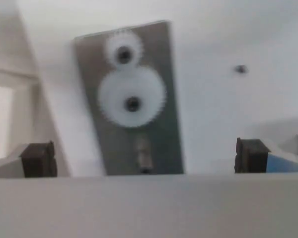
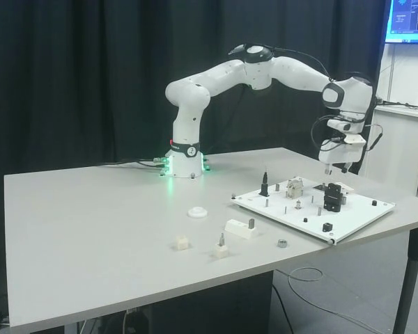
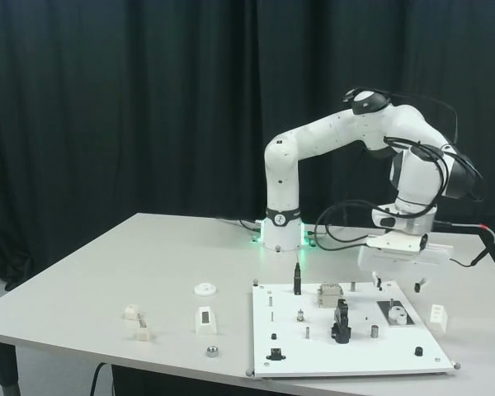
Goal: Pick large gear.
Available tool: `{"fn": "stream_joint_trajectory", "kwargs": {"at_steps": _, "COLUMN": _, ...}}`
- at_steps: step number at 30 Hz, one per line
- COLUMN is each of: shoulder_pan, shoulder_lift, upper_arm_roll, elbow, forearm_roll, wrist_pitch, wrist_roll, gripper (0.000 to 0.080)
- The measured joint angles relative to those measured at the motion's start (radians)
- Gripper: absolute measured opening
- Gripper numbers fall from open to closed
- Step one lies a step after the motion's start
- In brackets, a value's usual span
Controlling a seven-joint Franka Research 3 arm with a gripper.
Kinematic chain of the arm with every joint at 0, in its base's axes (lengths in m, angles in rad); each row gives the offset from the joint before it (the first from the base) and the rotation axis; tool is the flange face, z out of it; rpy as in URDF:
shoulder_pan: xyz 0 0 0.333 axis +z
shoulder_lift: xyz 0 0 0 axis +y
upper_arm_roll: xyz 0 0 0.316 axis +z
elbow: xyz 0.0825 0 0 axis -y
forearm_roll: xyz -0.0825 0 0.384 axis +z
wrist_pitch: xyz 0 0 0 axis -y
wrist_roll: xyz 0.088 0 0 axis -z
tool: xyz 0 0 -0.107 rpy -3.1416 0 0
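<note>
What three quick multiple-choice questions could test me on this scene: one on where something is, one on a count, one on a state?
1. Where is the large gear?
A. on the grey plate
B. in the gripper
C. on the floor

2. How many gears sit on the plate?
A. one
B. two
C. four

3. How is the gripper?
A. shut on the gear
B. open above the plate
C. resting on the table

Key:
1 A, the wrist view shows it lying on the plate.
2 B, a small gear meshes beside the large one.
3 B, the fingers stand wide apart, holding nothing.
</note>
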Motion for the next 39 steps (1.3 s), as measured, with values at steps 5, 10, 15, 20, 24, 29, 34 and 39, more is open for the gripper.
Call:
{"fn": "stream_joint_trajectory", "kwargs": {"at_steps": 5, "shoulder_pan": -0.003, "shoulder_lift": 0.000, "upper_arm_roll": -0.020, "elbow": -0.014, "forearm_roll": -0.049, "wrist_pitch": 0.000, "wrist_roll": -0.001, "gripper": 0.0800}}
{"fn": "stream_joint_trajectory", "kwargs": {"at_steps": 10, "shoulder_pan": -0.011, "shoulder_lift": 0.000, "upper_arm_roll": -0.043, "elbow": -0.036, "forearm_roll": -0.089, "wrist_pitch": 0.001, "wrist_roll": -0.021, "gripper": 0.0800}}
{"fn": "stream_joint_trajectory", "kwargs": {"at_steps": 15, "shoulder_pan": -0.027, "shoulder_lift": 0.000, "upper_arm_roll": -0.069, "elbow": -0.062, "forearm_roll": -0.115, "wrist_pitch": 0.005, "wrist_roll": -0.072, "gripper": 0.0800}}
{"fn": "stream_joint_trajectory", "kwargs": {"at_steps": 20, "shoulder_pan": -0.052, "shoulder_lift": 0.001, "upper_arm_roll": -0.095, "elbow": -0.089, "forearm_roll": -0.134, "wrist_pitch": 0.013, "wrist_roll": -0.132, "gripper": 0.0800}}
{"fn": "stream_joint_trajectory", "kwargs": {"at_steps": 24, "shoulder_pan": -0.078, "shoulder_lift": 0.001, "upper_arm_roll": -0.115, "elbow": -0.114, "forearm_roll": -0.145, "wrist_pitch": 0.024, "wrist_roll": -0.192, "gripper": 0.0800}}
{"fn": "stream_joint_trajectory", "kwargs": {"at_steps": 29, "shoulder_pan": -0.116, "shoulder_lift": 0.002, "upper_arm_roll": -0.135, "elbow": -0.149, "forearm_roll": -0.151, "wrist_pitch": 0.042, "wrist_roll": -0.274, "gripper": 0.0800}}
{"fn": "stream_joint_trajectory", "kwargs": {"at_steps": 34, "shoulder_pan": -0.158, "shoulder_lift": 0.002, "upper_arm_roll": -0.149, "elbow": -0.190, "forearm_roll": -0.151, "wrist_pitch": 0.064, "wrist_roll": -0.371, "gripper": 0.0800}}
{"fn": "stream_joint_trajectory", "kwargs": {"at_steps": 39, "shoulder_pan": -0.203, "shoulder_lift": 0.002, "upper_arm_roll": -0.157, "elbow": -0.231, "forearm_roll": -0.150, "wrist_pitch": 0.089, "wrist_roll": -0.470, "gripper": 0.0800}}
